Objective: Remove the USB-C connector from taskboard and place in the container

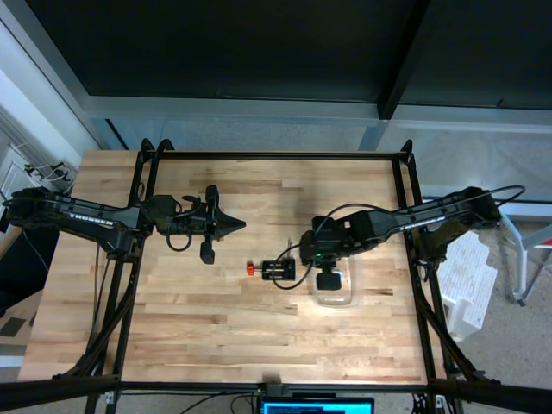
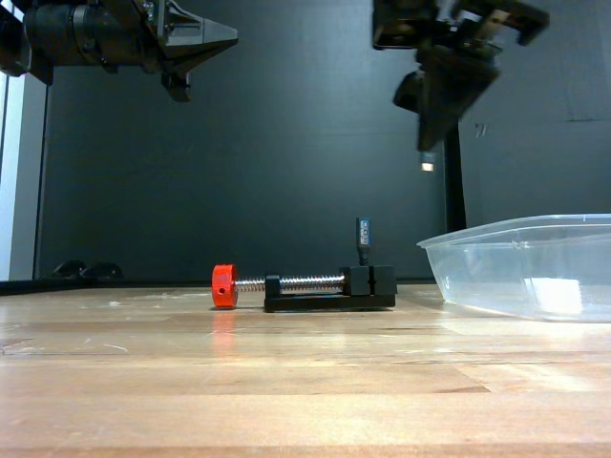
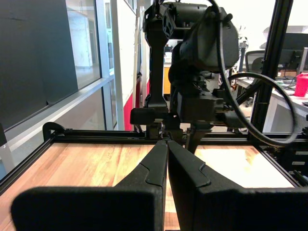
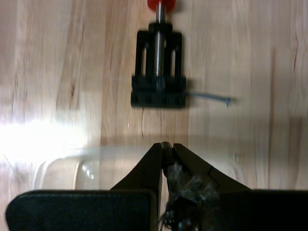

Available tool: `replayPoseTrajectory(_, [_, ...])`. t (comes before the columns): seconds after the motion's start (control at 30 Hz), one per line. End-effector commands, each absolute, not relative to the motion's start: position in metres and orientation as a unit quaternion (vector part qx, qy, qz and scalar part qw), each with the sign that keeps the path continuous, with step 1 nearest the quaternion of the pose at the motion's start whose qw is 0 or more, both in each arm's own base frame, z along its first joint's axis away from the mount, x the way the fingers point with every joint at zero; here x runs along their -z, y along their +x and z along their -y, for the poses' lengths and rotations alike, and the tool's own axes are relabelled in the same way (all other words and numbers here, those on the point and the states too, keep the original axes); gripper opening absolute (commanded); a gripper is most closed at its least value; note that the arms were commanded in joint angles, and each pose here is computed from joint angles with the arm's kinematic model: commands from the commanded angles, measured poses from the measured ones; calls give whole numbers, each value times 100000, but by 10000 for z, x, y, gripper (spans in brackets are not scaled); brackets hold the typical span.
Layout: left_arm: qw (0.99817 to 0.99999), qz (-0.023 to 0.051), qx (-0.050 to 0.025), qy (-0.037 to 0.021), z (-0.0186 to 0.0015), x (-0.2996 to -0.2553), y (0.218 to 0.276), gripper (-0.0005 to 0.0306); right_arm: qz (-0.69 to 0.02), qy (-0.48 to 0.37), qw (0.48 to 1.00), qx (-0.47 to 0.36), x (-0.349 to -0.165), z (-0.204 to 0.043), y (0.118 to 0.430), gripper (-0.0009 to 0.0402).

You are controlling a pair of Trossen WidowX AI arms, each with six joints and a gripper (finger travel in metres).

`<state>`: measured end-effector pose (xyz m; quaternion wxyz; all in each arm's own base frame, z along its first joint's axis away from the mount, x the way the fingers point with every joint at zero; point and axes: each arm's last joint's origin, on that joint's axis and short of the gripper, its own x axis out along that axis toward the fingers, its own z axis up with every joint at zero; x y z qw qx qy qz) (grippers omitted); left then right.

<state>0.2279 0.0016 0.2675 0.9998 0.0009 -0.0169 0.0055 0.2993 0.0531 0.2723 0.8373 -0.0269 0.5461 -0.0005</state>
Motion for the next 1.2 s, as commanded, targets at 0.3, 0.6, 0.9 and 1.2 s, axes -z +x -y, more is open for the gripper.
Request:
replayPoseTrajectory(0.3, [99984,1687,-536,106,-16,-2676,2280,0,-56382,-3542,82512,-508,-2552,-500,2557,0])
replayPoseTrajectory(0.6, [99984,1687,-536,106,-16,-2676,2280,0,-57654,-4127,81601,-430,-2382,-501,2414,0])
replayPoseTrajectory(0.9, [99984,1687,-555,107,-16,-2676,2280,0,-57502,-4481,81685,-1006,-2333,-545,2406,0])
replayPoseTrajectory(1.2, [99984,1687,-574,106,-17,-2676,2280,0,-57409,-3894,81784,-707,-2334,-555,2405,88])
